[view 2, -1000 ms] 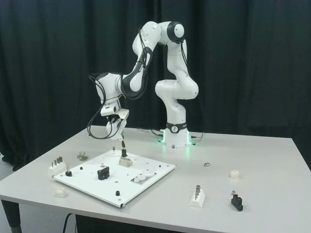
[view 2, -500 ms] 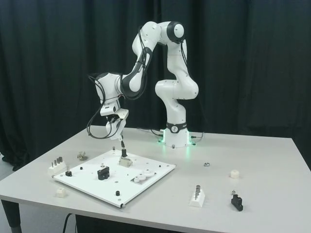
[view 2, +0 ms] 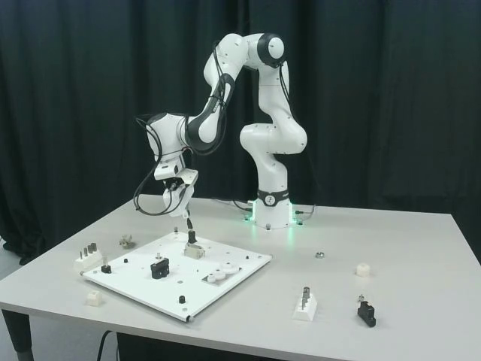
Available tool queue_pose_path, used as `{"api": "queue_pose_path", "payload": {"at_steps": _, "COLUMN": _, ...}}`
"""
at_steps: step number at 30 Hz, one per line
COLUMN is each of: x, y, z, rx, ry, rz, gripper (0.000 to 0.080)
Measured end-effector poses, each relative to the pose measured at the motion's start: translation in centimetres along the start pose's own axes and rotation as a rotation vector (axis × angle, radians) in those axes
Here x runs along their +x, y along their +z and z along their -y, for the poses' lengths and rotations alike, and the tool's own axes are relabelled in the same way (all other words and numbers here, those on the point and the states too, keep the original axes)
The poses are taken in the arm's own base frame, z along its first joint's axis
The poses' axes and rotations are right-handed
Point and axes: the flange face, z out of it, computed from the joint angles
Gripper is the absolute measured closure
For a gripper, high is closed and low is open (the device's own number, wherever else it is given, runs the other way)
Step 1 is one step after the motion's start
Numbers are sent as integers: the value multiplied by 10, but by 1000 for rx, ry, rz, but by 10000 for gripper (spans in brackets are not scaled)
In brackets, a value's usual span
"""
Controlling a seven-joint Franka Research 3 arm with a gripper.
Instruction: Insert USB.
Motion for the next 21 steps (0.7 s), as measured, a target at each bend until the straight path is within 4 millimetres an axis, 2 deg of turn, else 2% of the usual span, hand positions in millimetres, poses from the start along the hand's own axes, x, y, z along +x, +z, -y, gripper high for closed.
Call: {"api": "queue_pose_path", "payload": {"at_steps": 21, "x": 5, "y": 2, "z": 1, "rx": 9, "ry": 10, "rz": -25, "gripper": 794}}
